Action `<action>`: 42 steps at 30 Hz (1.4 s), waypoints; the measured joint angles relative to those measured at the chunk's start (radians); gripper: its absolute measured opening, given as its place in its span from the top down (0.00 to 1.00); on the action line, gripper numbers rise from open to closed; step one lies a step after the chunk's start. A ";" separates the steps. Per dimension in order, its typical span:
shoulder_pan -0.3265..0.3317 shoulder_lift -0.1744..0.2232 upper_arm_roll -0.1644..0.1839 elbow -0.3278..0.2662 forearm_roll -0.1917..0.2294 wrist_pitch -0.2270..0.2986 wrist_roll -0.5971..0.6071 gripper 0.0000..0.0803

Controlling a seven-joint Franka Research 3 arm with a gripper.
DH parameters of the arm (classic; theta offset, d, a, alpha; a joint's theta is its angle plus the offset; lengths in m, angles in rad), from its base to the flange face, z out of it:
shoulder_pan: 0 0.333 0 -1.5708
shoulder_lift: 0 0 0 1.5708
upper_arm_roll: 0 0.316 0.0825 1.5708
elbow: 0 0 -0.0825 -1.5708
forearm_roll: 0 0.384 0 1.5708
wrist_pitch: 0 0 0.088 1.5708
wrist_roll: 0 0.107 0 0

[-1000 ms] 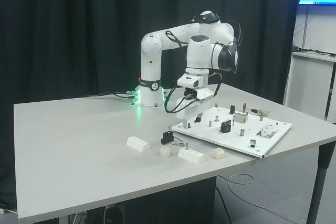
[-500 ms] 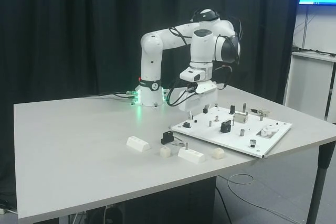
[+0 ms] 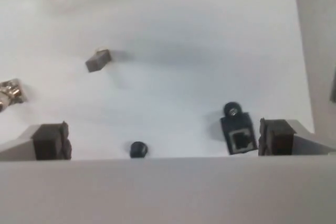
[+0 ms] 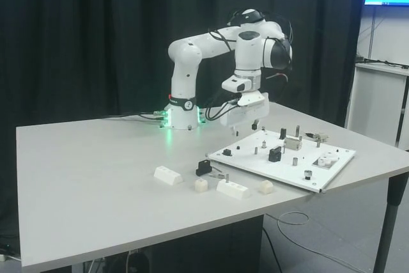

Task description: Remove BNC.

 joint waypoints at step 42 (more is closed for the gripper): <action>0.275 -0.015 0.059 -0.084 0.022 0.174 0.861 0.00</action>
